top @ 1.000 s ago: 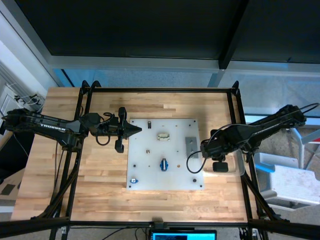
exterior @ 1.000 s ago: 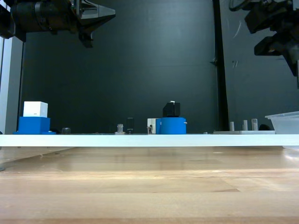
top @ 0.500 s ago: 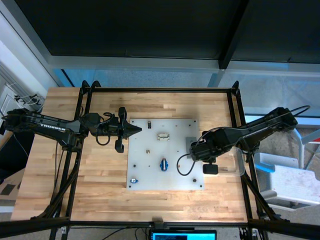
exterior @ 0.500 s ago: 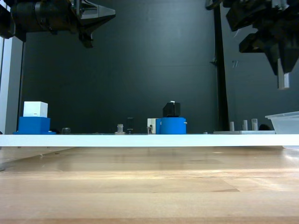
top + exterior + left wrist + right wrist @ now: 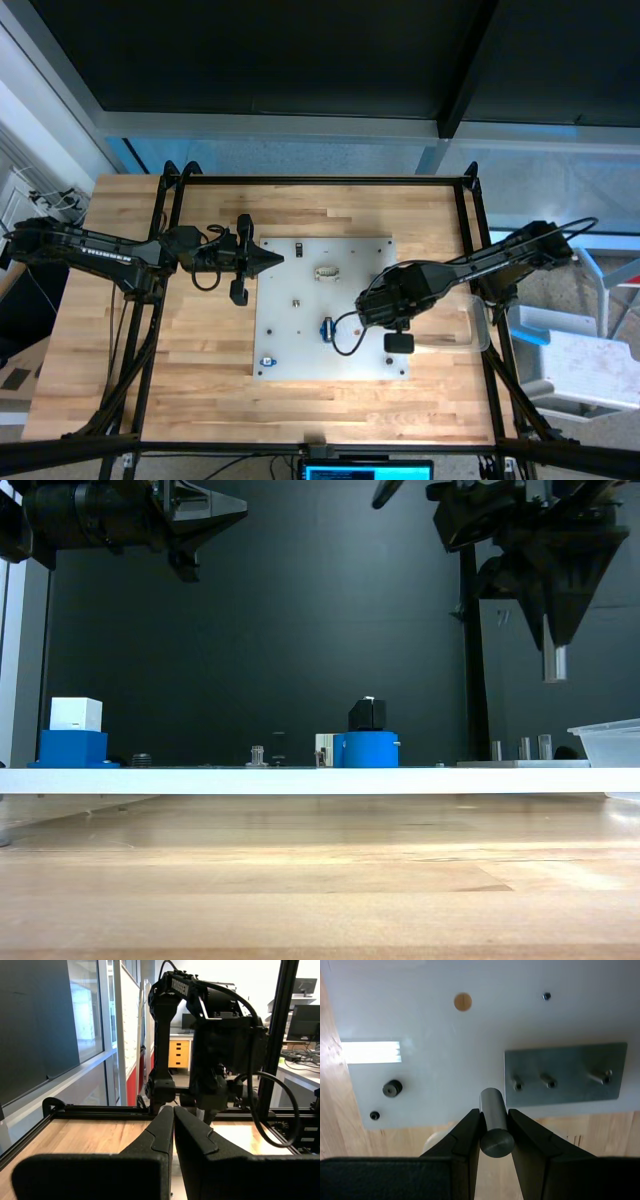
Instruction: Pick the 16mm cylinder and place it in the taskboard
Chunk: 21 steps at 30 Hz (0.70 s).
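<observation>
The right end effector [image 5: 493, 1115] is clenched on the 16mm cylinder [image 5: 553, 665], which is pinched between its two fingers [image 5: 470, 1130] with one flat end facing the wrist camera. In the low view the peg hangs upright below the fingertips, well above the taskboard [image 5: 445, 1035] and touching nothing else. Beyond the fingertips lies the grey rectangular block [image 5: 565, 1067], flat on the board with three short pins standing up from it. Farther past the block from this end effector is a round wood-coloured hole [image 5: 463, 1001], and off to one side of the fingers sits a small black knob [image 5: 393, 1088].

The clear plastic tray [image 5: 478, 325] rests on the table [image 5: 200, 340] just outside the board's edge, behind the right end effector on its own arm's side. What the tray holds cannot be made out from either view. The blue fitting [image 5: 370, 750] stands on the board on the far side of this end effector from the tray.

The left end effector [image 5: 173, 1110] has its fingers pressed together tip to tip. It hangs high over the board's left edge, well apart from the right end effector, and points toward it.
</observation>
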Motion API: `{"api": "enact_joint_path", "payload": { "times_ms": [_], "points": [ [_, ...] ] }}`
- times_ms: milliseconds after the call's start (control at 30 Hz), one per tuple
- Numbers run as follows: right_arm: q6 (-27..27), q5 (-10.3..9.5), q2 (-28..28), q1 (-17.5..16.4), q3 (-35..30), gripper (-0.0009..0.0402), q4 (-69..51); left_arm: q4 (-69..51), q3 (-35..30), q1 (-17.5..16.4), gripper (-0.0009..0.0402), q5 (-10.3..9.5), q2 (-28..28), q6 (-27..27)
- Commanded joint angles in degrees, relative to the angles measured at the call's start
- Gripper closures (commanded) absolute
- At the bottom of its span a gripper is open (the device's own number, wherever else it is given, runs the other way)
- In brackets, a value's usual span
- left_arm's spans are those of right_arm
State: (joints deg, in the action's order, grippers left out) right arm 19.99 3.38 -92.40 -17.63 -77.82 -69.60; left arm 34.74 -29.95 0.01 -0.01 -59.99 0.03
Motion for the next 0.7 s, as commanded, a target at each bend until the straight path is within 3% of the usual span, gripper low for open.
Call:
{"api": "enact_joint_path", "payload": {
  "times_ms": [33, 700],
  "points": [
    [-0.57, -0.04, -1.92, 0.33, -1.46, 0.0355, 0.9, 0.02, 0.0, 0.0, 0.0393, 0.0, 0.0, 0.02],
    [-1.07, -0.85, -12.37, 1.14, -9.49, 0.0355, 3.54, 0.02, 0.0, 0.0, 0.0393, 0.0, 0.0, 0.02]
  ]
}}
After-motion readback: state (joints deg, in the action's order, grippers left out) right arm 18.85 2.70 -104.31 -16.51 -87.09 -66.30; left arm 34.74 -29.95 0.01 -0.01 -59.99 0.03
